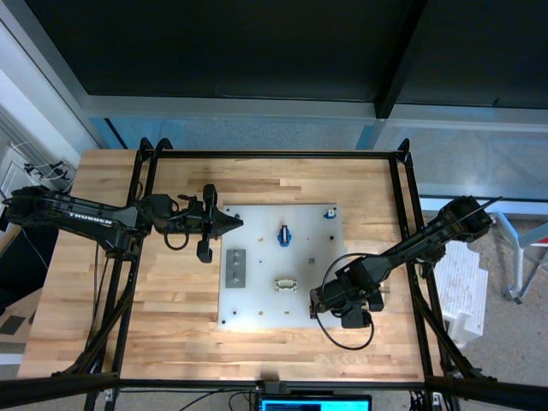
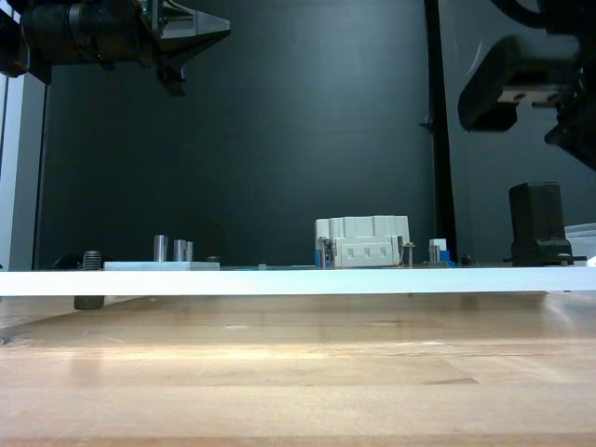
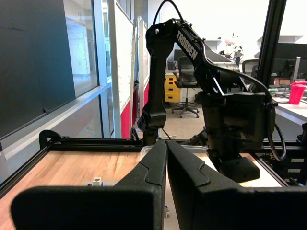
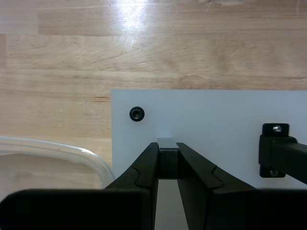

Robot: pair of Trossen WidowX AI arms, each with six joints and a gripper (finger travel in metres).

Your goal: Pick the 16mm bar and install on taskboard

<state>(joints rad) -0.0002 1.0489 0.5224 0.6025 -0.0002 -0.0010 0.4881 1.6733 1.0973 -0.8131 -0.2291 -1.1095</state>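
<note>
While left tool [image 1: 231,223] hangs closed high, right tool [image 4: 167,146] grips 16mm bar [image 4: 167,163] over taskboard [image 4: 216,120].

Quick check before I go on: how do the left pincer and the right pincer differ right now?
Left pincer is shut on nothing, fingers meeting; right pincer is clamped on a small grey piece, apparently the 16mm bar. Left pincer points level, by the far left corner of the taskboard; right pincer points straight down over its near right corner. Both are black and two-fingered.
</note>
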